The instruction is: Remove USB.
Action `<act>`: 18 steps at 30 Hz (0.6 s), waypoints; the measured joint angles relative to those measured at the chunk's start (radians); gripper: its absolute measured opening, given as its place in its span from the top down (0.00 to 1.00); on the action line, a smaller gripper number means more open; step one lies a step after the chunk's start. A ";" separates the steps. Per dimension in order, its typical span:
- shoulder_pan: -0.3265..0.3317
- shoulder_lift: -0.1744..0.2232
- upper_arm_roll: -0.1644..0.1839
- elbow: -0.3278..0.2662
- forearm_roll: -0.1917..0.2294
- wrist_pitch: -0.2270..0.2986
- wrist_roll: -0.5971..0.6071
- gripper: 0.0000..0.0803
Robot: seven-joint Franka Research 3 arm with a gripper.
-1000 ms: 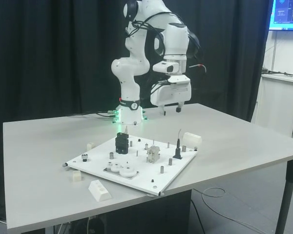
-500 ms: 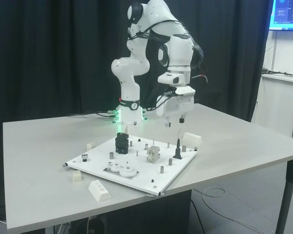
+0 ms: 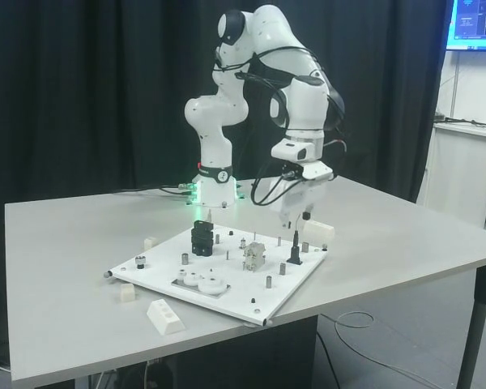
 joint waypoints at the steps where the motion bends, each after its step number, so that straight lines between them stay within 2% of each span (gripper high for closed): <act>1: 0.000 0.002 0.002 0.000 0.000 -0.001 0.000 0.00; 18: 0.000 0.033 0.015 -0.001 0.000 -0.016 0.000 0.00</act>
